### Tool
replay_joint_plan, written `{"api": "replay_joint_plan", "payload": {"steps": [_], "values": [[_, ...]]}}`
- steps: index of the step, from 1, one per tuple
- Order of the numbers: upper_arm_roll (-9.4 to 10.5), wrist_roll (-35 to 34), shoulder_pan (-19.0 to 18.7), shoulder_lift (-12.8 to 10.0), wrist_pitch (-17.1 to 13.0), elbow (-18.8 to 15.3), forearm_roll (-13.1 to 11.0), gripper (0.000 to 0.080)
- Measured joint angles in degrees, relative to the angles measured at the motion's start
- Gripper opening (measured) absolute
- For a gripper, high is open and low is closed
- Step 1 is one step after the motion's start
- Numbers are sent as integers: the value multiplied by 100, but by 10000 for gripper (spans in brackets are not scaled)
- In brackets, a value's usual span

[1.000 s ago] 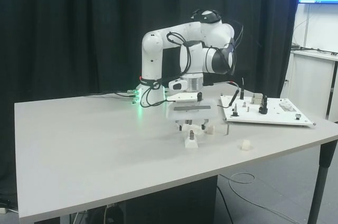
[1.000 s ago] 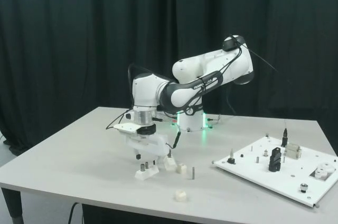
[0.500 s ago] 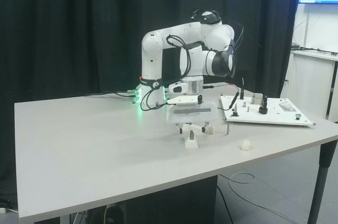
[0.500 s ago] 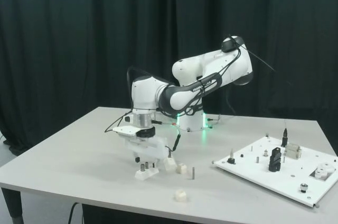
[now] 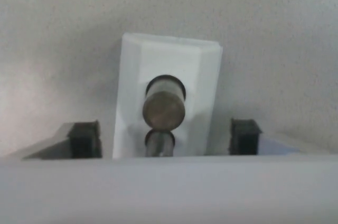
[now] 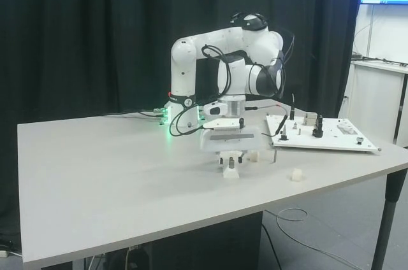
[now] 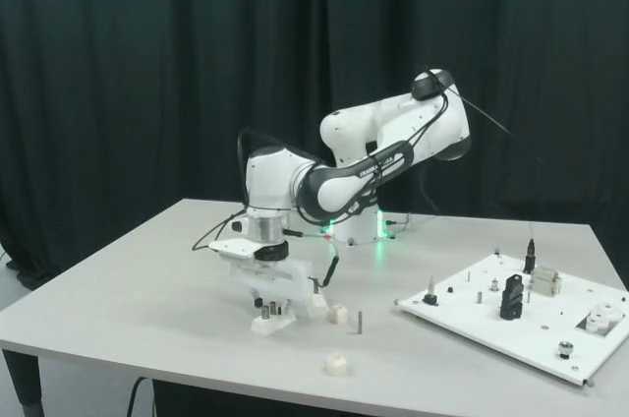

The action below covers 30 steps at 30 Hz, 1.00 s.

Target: Pick round peg 3.

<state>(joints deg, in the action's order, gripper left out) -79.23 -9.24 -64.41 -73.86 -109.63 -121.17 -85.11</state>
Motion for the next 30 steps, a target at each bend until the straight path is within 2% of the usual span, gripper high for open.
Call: {"api": "replay_joint_plan", "payload": {"steps": [4, 5, 8, 9, 17, 18, 26, 30], "values": [[9, 5, 8, 0, -9, 0, 4, 688], [9, 7, 9, 0, -9, 0, 5, 506], [9, 10, 12, 0, -9, 0, 7, 506], [9, 10, 12, 0, -9, 0, 8, 288], [3, 10, 12, 1, -8, 9, 9, 288], [2, 10, 12, 1, -8, 12, 9, 114], [-24, 10, 3, 10, 5, 27, 40, 114], [-110, 10, -23, 10, 101, 27, 111, 114]]}}
